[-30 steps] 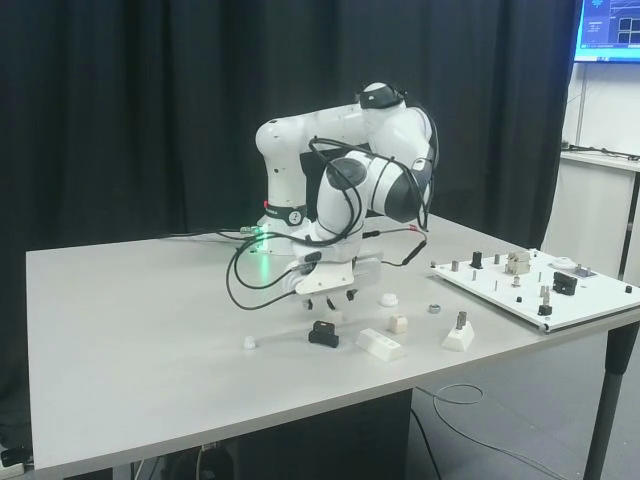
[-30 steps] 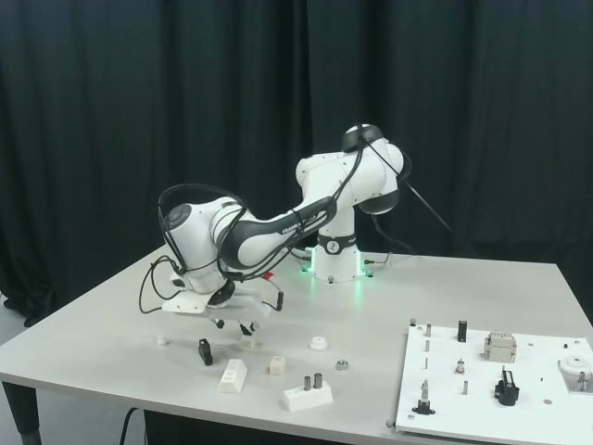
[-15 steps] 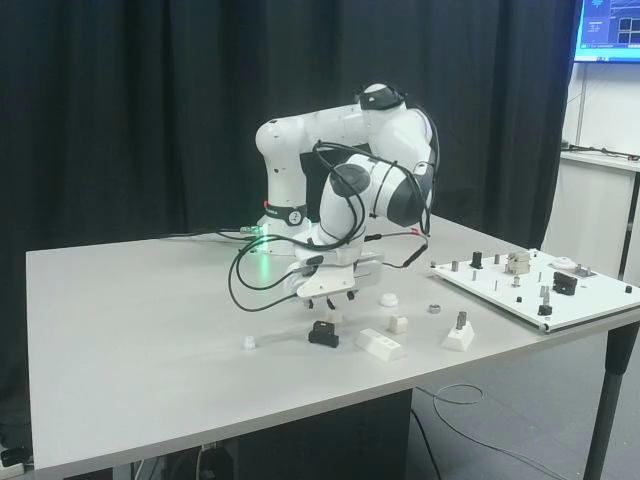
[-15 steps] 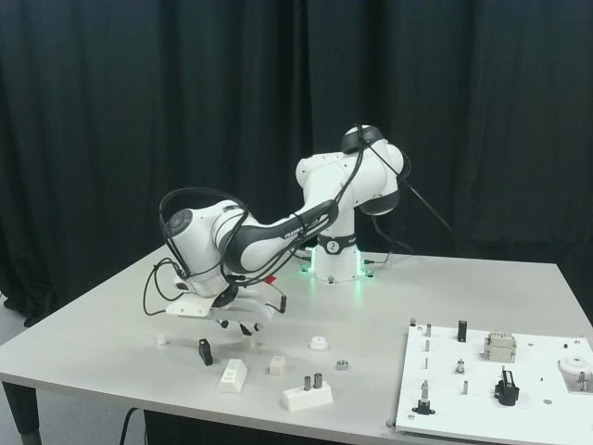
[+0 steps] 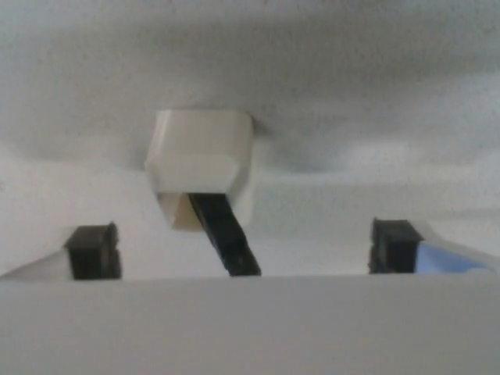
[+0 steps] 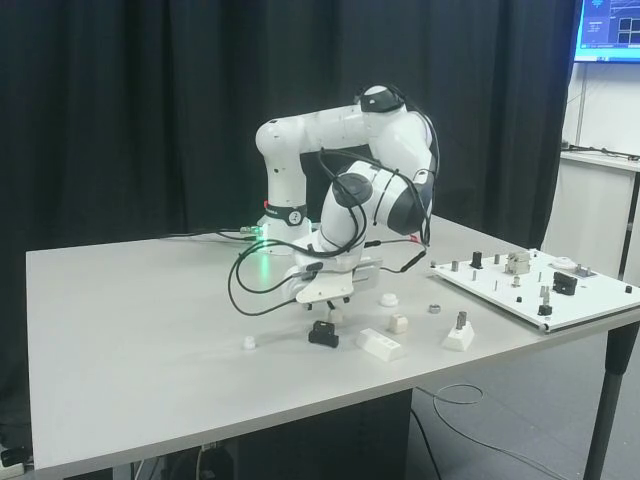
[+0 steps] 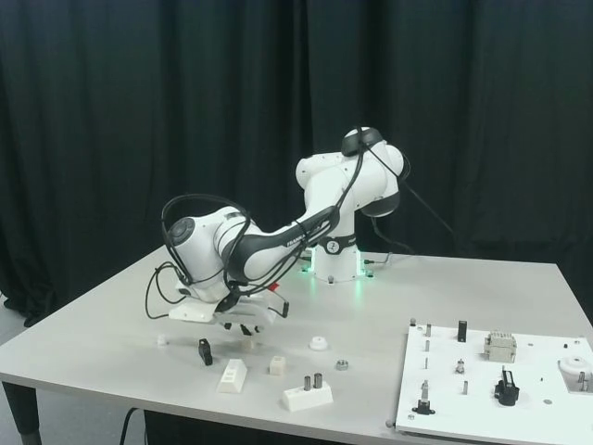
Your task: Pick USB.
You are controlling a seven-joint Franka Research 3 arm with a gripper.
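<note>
Wrist view: gripper [image 5: 242, 250] fingers wide apart, empty, above USB [image 5: 225, 233].

Open table [image 6: 130, 320] lies beside the black USB [image 6: 322, 335]; a white block [image 6: 380, 344] crowds its other side.

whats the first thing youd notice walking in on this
The white arm, bent low over the grey table, its gripper hanging just above a small black part near the front edge. Next, the white board of small fittings at the table's end, and the green glow at the arm's base.
</note>
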